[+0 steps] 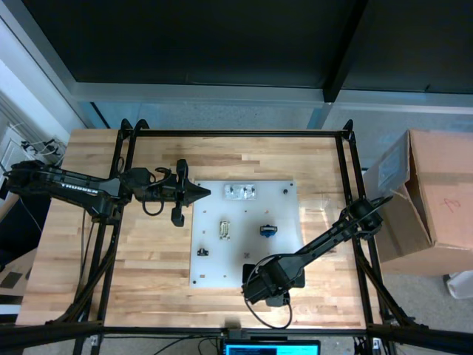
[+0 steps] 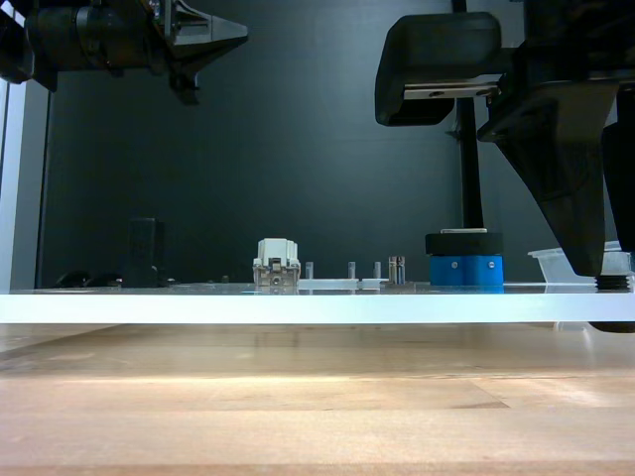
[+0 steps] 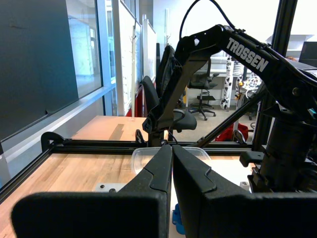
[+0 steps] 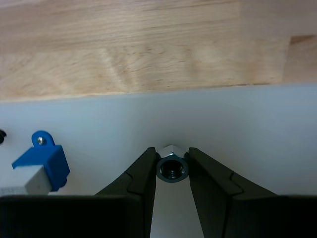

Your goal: Pick the M12 nut and place it on its threads and fasten

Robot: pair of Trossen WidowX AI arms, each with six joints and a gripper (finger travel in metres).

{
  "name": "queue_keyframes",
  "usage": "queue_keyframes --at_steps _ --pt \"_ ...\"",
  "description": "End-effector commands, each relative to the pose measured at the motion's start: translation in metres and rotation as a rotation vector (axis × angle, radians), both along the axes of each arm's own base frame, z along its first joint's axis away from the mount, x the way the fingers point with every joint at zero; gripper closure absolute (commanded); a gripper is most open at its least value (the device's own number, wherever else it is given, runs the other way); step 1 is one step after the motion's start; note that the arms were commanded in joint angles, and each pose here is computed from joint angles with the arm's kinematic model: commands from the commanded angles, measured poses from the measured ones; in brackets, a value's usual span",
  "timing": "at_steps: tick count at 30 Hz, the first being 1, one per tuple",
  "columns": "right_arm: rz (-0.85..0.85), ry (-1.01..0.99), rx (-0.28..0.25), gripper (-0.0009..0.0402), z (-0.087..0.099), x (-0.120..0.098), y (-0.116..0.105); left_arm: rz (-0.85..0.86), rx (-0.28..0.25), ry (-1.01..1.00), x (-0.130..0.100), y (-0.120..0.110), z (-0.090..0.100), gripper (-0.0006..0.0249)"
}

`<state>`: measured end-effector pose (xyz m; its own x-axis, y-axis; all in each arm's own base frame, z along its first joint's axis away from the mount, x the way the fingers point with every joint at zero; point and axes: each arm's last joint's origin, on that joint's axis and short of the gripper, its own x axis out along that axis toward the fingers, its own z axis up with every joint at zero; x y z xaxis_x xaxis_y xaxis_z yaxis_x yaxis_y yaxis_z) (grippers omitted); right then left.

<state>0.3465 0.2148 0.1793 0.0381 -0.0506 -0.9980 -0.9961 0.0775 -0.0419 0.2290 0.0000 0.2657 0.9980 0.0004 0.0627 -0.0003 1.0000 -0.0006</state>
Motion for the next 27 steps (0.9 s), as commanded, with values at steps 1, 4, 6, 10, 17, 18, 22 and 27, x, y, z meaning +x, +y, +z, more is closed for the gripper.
queue_keyframes --at_steps 1,4,6,10,17,18,22,27 --pt "-0.089 -0.004 0.005 0.0361 -0.0013 0.0007 -0.0001 0.000 0.000 0.000 0.0000 0.0000 0.0001 0.0243" --pt "-0.236 -0.011 0.011 0.0361 -0.0013 0.0008 -0.0003 0.000 0.000 0.000 0.0000 0.0000 0.0001 0.0243" --pt "-0.353 -0.016 0.016 0.0361 -0.0013 0.0011 -0.0007 0.000 0.000 0.000 0.0000 0.0000 0.0001 0.0243" --pt "-0.563 -0.026 0.023 0.0362 -0.0013 0.0011 -0.0010 0.000 0.000 0.000 0.0000 0.0000 0.0001 0.0243" --pt "-0.918 -0.035 0.022 0.0361 -0.0013 0.0003 -0.0025 0.000 0.000 0.000 0.0000 0.0000 0.0001 0.0243" --pt "-0.960 -0.037 0.023 0.0362 -0.0013 0.0004 -0.0028 0.000 0.000 0.000 0.0000 0.0000 0.0001 0.0243" --pt "-1.121 -0.045 0.026 0.0362 -0.0013 0.0006 -0.0034 0.000 0.000 0.000 0.0000 0.0000 0.0001 0.0243" --pt "-1.275 -0.054 0.030 0.0362 -0.0013 0.0013 -0.0047 0.000 0.000 0.000 0.0000 0.0000 0.0001 0.0243"
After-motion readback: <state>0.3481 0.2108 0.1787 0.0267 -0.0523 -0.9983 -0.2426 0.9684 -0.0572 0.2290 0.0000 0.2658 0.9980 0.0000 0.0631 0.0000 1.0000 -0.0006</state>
